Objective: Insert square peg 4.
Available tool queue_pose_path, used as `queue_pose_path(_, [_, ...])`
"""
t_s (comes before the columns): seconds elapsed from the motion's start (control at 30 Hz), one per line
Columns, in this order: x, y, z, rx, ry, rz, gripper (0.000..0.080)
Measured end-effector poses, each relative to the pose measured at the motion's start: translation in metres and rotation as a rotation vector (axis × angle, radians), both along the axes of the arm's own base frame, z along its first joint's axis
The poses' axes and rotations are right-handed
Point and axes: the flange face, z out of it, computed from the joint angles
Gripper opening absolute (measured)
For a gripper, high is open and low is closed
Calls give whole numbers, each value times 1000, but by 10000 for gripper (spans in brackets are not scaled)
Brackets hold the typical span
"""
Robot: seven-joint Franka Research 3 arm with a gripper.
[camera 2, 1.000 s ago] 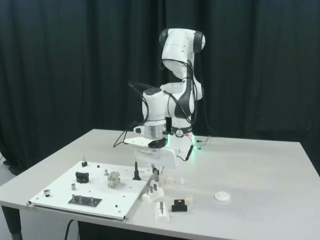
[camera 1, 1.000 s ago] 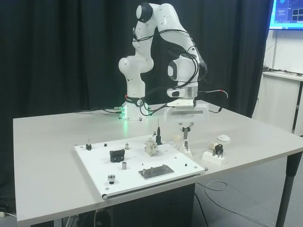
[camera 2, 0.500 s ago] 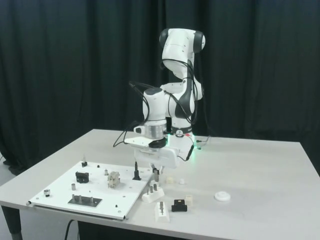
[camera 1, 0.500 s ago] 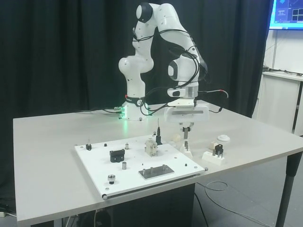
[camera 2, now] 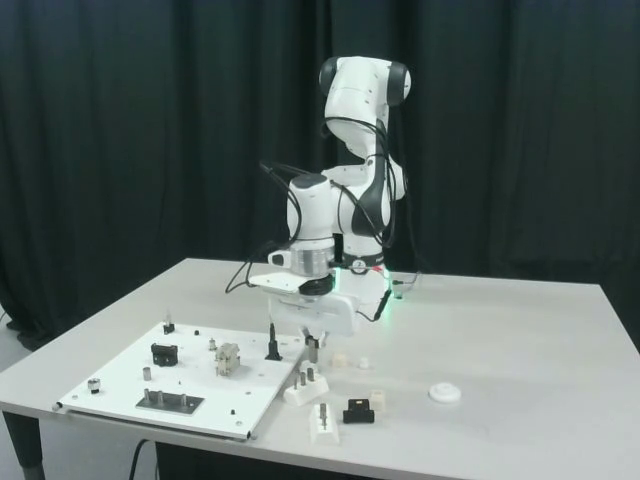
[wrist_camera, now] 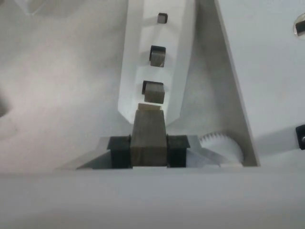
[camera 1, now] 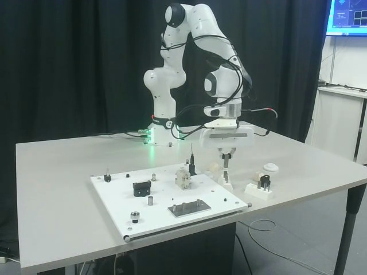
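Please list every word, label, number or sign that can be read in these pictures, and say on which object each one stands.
No text can be read.
Screen at the upper edge of the first room view: it shows marks, too small to read.
White arm, gripper, the peg it holds, white holder and white board: no label or number visible.

White arm [camera 1: 195, 34], grey table [camera 1: 57, 172], white board [camera 1: 166, 197]. Peg [wrist_camera: 149, 136] in the gripper [wrist_camera: 149, 151] is dark grey, black pads [wrist_camera: 120, 151], white peg holder [wrist_camera: 157, 52] under it.
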Motion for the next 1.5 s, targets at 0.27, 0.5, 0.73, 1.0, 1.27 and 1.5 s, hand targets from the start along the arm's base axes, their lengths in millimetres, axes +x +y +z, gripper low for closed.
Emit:
queue_pose_path(0.27, [0, 2, 0, -21, 3, 36, 154])
queue_pose_path(0.5, [1, 0, 4, -50, -2, 75, 154])
queue_pose_path(0.73, [-1, -13, 18, -66, -15, 80, 154])
queue_pose_path(1.0, [-11, -30, 39, -86, -6, 120, 154])
queue_pose_path(1.27, [-22, -46, 61, -92, -14, 201, 154])
queue_pose_path(1.5, [-34, -63, 75, -81, -33, 278, 154])
